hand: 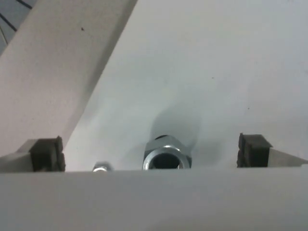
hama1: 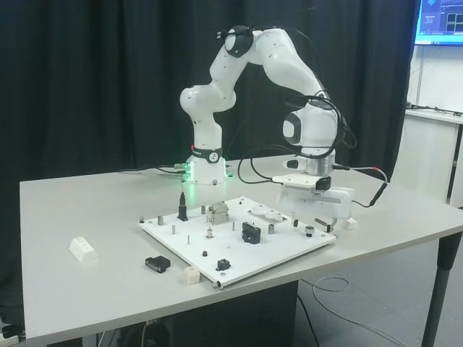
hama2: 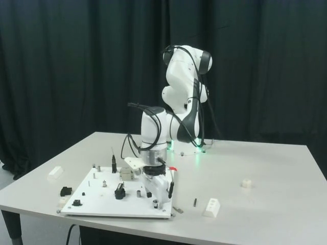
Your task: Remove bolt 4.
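- Because bolt 4 (hand: 166, 155) must come up out of the board (hama1: 239, 249), I hold my claw (hand: 150, 154) low over the board's corner farthest from the arm's base, with the wrist turned straight down.
- Claw state: released; the two black pads (hand: 252, 150) stand well apart, one on either side of the bolt, touching nothing.
- Bolt position: upright in the board, its hex head midway between the pads and not yet gripped.
- A smaller stud (hand: 101, 168) sits just beside the bolt, inside the claw's span; I judge it a snag risk on closing.
- Board as carrier: it lies flat on the table (hama1: 87, 210) and holds pegs, bolts and black fittings; small white blocks (hama1: 83, 249) rest loose on the table beside it.
- No bin or tray is visible for the freed bolt.
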`<state>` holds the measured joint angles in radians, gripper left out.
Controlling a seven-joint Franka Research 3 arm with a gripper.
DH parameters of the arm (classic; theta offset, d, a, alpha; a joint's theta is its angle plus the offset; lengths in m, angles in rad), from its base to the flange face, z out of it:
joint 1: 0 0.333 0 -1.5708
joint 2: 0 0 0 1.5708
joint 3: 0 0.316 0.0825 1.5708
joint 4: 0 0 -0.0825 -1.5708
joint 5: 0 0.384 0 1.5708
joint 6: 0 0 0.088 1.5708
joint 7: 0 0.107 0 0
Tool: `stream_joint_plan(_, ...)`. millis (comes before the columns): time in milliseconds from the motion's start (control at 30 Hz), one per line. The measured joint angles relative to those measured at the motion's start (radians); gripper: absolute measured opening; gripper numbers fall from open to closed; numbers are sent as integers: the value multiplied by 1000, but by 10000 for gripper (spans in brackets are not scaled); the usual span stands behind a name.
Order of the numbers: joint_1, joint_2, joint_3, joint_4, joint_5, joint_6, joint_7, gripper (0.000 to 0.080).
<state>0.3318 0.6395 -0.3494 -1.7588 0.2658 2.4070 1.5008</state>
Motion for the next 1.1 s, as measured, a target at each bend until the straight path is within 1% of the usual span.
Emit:
stream_joint_plan(667,0,4,10,-33,0,36,0,800)
stream_joint_plan(1100,0,4,12,-39,0,38,3,800)
